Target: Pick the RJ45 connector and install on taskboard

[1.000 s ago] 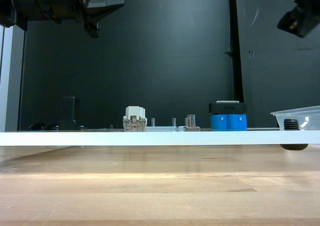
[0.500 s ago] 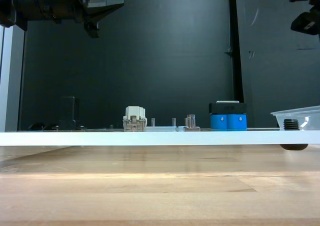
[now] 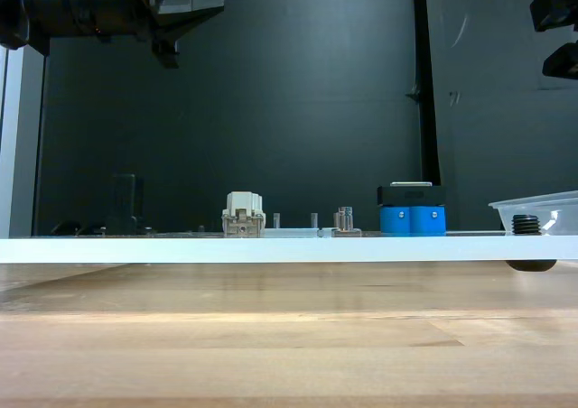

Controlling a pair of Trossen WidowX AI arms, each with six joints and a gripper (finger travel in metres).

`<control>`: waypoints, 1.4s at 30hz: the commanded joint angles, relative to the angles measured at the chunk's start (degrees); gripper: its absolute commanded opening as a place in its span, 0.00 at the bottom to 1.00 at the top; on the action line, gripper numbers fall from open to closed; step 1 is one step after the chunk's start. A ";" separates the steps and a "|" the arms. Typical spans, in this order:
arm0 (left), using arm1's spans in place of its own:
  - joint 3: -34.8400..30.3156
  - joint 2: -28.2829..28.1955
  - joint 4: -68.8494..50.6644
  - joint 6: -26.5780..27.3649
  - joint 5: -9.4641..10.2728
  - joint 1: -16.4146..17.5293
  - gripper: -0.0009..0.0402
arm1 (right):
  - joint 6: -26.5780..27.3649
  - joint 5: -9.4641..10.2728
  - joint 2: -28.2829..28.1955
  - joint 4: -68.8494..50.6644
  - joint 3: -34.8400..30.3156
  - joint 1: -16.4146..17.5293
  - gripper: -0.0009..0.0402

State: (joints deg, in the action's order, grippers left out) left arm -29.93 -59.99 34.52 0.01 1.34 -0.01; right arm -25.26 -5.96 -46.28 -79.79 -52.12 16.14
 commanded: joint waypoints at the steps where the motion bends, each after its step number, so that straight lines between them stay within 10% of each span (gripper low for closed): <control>1: -0.02 -0.02 0.00 0.00 -0.02 0.00 0.02 | -0.44 0.02 -0.66 0.61 1.33 0.13 0.10; 14: -0.02 -0.02 0.00 0.00 -0.02 0.00 0.02 | -1.60 -1.70 -3.06 7.93 6.67 2.82 0.50; 23: -0.02 0.00 0.02 0.00 -0.02 0.00 0.02 | -5.79 -2.01 -5.53 11.50 10.19 8.46 0.49; 42: -0.02 0.00 0.02 0.00 -0.02 0.00 0.02 | -3.23 -1.99 -9.73 24.44 16.33 9.09 0.47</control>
